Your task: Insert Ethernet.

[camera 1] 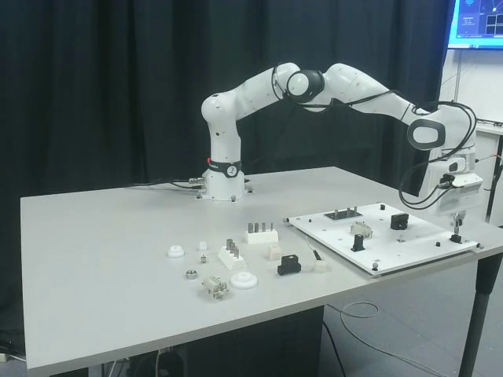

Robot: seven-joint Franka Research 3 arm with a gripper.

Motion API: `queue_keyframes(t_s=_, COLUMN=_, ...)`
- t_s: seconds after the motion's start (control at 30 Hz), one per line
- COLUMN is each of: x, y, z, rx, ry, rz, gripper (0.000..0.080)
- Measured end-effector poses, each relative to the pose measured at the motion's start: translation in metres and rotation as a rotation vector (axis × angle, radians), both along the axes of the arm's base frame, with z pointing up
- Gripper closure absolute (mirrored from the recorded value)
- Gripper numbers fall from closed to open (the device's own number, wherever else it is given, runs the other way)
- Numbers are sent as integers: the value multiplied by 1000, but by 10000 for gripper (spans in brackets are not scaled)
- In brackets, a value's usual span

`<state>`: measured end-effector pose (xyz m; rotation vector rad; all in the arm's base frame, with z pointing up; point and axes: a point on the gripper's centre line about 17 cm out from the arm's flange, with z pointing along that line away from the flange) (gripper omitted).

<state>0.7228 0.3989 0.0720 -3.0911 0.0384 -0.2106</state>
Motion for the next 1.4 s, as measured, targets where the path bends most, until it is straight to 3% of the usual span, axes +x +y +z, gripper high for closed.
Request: queue_keyframes(t_s=1.4, x=8, y=-7, z=0, rx=-7, ry=-11, rz=-14, gripper=730)
